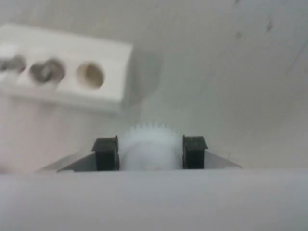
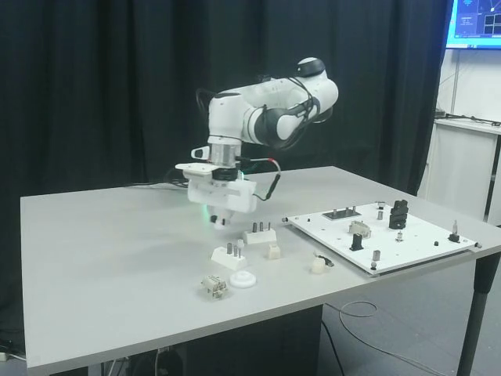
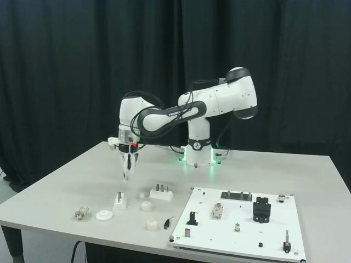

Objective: Insert medium gear.

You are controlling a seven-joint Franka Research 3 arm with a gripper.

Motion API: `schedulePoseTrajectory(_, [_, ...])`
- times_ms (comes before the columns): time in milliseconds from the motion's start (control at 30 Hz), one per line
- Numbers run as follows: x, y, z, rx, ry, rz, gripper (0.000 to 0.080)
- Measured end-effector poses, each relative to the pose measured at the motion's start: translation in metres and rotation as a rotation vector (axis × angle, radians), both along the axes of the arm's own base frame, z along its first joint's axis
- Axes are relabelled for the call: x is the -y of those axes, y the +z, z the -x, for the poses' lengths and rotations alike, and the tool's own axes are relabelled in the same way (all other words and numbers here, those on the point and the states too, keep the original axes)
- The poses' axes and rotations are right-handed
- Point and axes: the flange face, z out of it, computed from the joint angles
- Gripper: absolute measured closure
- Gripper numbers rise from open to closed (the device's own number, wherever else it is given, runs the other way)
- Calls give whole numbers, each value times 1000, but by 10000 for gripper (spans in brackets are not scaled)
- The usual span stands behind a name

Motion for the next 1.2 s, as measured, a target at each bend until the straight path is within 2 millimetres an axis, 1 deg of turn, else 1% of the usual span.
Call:
schedulePoseTrajectory(167, [-22,3,-5,-2,3,-24,519])
schedulePoseTrajectory(433, [-65,8,-14,-11,8,-41,519])
schedulePoseTrajectory(700, [-115,14,-22,-26,7,-50,519])
schedulePoseTrajectory(1200, [-214,22,-26,-50,-1,-52,519])
